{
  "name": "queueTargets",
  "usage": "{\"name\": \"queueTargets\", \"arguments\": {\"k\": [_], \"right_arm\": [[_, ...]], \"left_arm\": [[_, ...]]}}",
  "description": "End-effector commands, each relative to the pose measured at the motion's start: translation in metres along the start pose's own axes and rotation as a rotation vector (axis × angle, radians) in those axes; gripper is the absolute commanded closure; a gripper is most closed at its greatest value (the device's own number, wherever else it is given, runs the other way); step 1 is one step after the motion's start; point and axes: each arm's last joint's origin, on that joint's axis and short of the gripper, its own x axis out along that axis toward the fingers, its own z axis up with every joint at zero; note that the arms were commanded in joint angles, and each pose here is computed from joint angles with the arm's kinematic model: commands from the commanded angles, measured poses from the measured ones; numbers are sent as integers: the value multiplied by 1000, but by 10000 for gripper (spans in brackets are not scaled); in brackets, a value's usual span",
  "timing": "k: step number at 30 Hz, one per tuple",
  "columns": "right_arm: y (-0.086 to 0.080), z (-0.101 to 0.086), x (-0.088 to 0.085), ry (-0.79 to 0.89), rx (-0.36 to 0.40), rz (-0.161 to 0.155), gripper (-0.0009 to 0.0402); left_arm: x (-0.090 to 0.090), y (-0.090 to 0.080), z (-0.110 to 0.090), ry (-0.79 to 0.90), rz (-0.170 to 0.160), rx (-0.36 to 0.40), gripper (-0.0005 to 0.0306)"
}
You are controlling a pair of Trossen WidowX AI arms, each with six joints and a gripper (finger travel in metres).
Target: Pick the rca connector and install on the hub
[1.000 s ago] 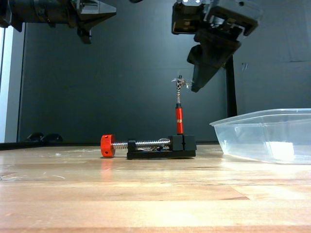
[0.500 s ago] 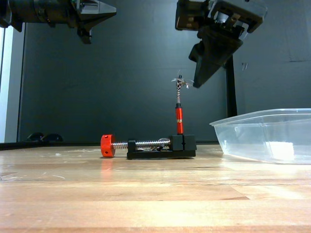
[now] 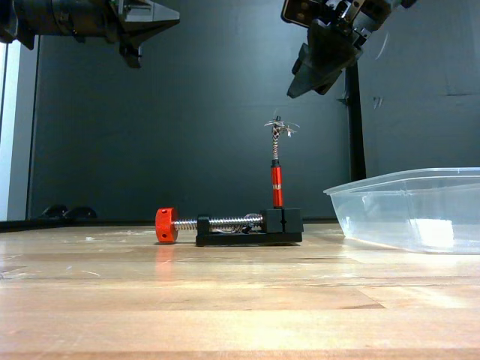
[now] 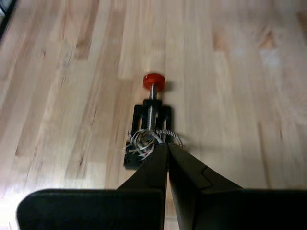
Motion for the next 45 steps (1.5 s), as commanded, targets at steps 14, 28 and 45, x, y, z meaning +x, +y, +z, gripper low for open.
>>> {"name": "queueTargets", "arguments": {"k": [14, 28, 45], "right_arm": [[-31, -6, -52, -477, 5, -24, 393], [-42, -35, -65, -747, 12, -52, 393], [-41, -38, -70, -836, 0, -25, 393]], "left_arm": [[0, 0, 0, 0, 0, 0, 300], [0, 0, 0, 0, 0, 0, 300], [0, 0, 0, 0, 0, 0, 300]]}}
